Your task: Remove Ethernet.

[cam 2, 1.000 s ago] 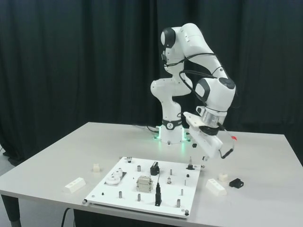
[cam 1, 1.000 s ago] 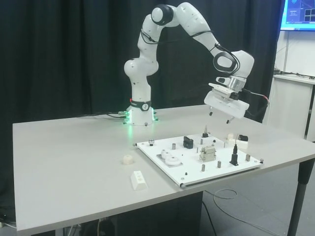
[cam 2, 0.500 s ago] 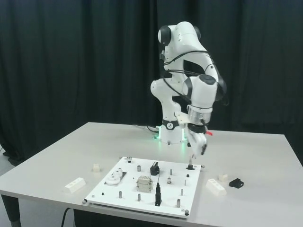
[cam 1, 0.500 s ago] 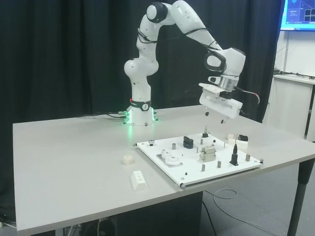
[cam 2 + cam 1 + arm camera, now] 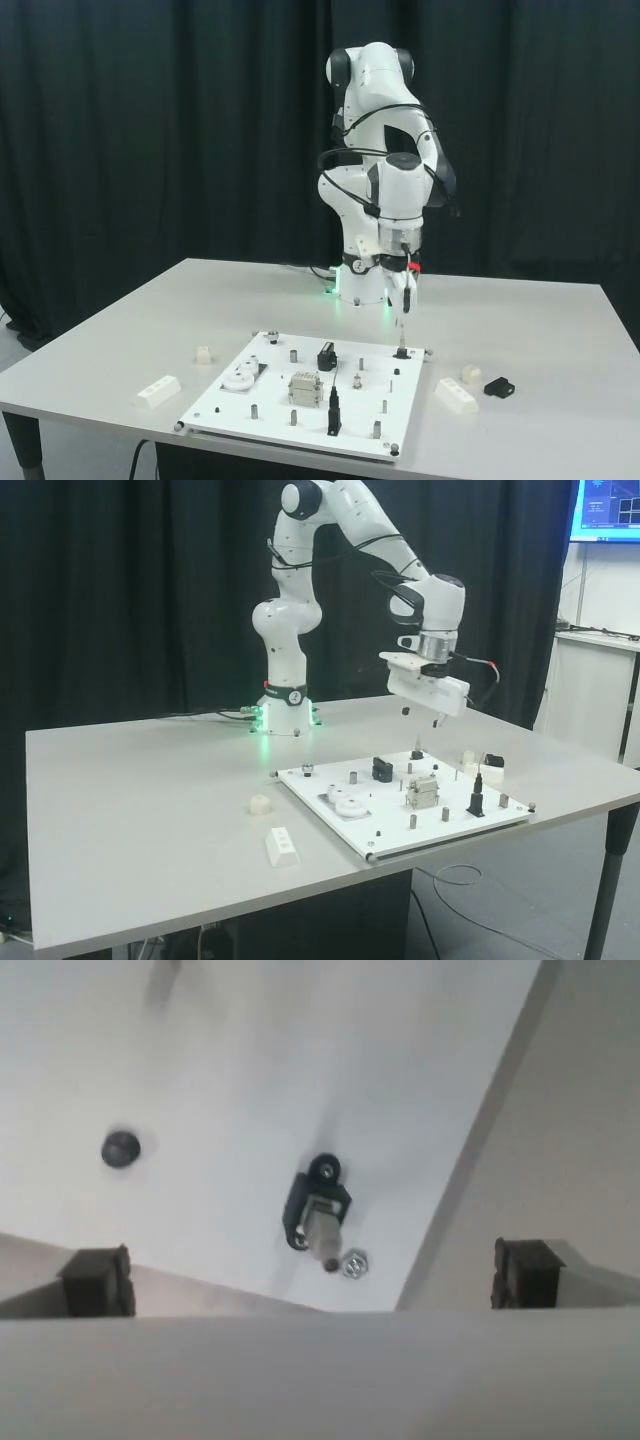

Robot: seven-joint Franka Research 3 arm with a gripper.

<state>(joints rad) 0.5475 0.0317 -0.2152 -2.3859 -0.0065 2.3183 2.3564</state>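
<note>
The gripper [image 5: 420, 716] hung open and empty above the far edge of the white board [image 5: 330, 777], fingers [image 5: 97, 1282] spread apart. The black Ethernet plug [image 5: 475, 802] stood upright in its socket near the board's front corner, well apart from the gripper

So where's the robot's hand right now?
In both room views, the gripper hangs in the air above the white board's far corner, over a small black fitting.
</note>
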